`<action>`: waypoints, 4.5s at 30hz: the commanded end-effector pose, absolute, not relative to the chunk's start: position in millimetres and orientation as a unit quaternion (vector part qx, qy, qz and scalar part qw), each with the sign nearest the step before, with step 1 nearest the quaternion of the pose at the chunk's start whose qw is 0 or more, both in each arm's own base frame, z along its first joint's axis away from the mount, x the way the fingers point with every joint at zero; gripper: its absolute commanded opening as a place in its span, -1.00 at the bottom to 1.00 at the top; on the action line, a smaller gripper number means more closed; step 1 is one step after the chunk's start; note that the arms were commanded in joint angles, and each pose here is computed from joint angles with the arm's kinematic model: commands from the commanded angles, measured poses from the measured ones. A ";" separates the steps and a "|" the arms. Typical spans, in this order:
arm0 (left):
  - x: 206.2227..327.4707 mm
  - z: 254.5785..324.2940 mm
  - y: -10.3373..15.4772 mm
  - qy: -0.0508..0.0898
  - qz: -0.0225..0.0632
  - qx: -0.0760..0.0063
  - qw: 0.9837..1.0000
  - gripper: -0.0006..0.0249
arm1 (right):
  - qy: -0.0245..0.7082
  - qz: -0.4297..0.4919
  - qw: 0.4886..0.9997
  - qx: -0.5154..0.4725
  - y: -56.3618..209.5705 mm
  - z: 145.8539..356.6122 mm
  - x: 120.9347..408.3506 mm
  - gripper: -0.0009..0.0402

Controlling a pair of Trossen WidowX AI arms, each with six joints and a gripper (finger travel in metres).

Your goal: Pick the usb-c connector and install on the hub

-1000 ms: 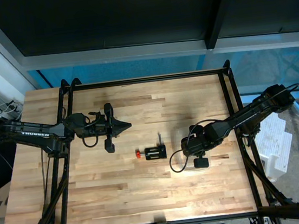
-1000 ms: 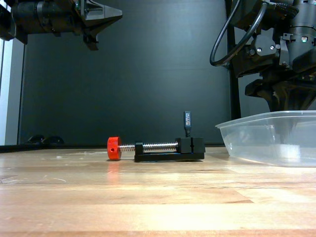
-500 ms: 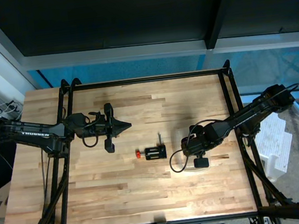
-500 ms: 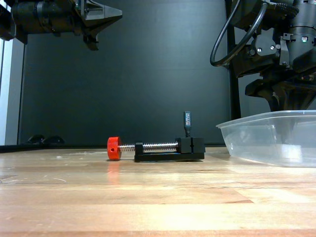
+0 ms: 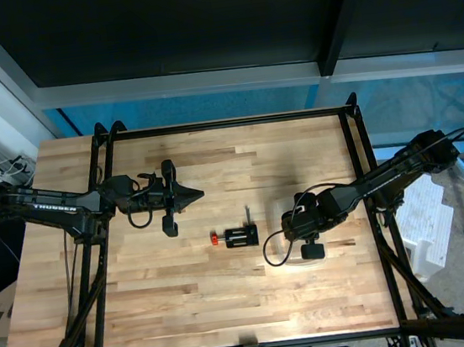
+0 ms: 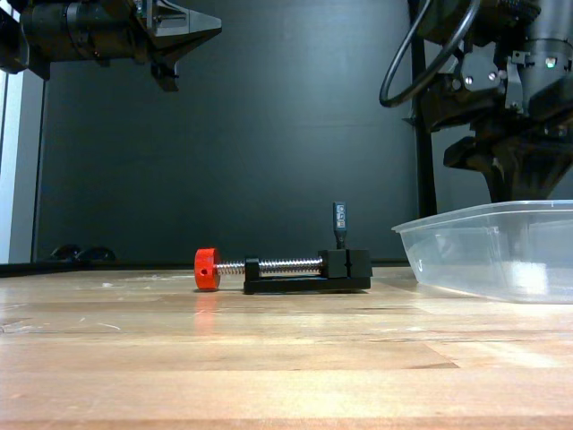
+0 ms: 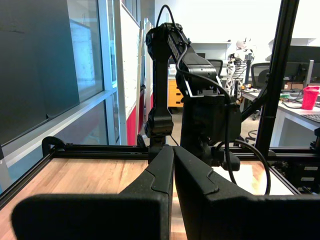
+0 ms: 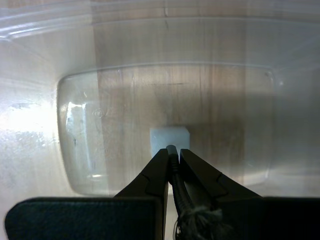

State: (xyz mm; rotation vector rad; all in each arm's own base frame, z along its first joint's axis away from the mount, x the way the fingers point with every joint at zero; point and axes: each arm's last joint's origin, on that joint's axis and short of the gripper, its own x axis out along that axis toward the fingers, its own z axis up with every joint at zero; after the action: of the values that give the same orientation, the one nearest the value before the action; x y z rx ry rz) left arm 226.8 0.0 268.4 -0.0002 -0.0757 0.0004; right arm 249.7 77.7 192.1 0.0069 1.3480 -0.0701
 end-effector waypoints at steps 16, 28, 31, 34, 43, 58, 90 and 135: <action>226.9 268.5 0.0 -0.038 0.000 0.000 0.999 -0.95 | 0.608 -0.049 0.792 0.027 68.8 268.9 267.7 -0.96; 226.9 268.5 0.0 -0.038 0.000 0.000 0.999 -0.95 | 0.600 -0.052 0.798 0.028 62.5 280.9 312.7 -0.96; 226.9 268.5 0.0 -0.038 0.000 0.000 0.999 -0.95 | 0.600 -0.054 0.798 0.028 60.8 279.7 325.6 -0.96; 226.9 268.5 0.0 -0.038 0.000 0.000 0.999 -0.95 | 0.601 -0.051 0.797 0.022 60.8 277.1 336.6 -0.96; 226.9 268.5 0.0 -0.038 0.000 0.000 0.999 -0.95 | 0.599 -0.041 0.800 0.009 63.4 269.4 360.1 -0.96; 226.9 268.5 0.0 -0.038 0.000 0.000 0.999 -0.95 | 0.601 -0.038 0.798 0.002 67.1 257.1 383.6 -0.96; 226.9 268.5 0.0 -0.038 0.000 0.000 0.999 -0.95 | 0.600 -0.042 0.799 0.008 63.9 250.6 384.2 -0.96; 226.9 268.5 0.0 -0.038 0.000 0.000 0.999 -0.95 | 0.600 -0.040 0.799 0.008 64.2 249.0 384.2 -0.96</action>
State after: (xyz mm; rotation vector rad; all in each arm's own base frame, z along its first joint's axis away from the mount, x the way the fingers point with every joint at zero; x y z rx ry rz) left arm 226.8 0.0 268.4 -0.0002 -0.0757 0.0004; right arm 383.9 63.8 249.4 0.0181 1.2886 -0.0871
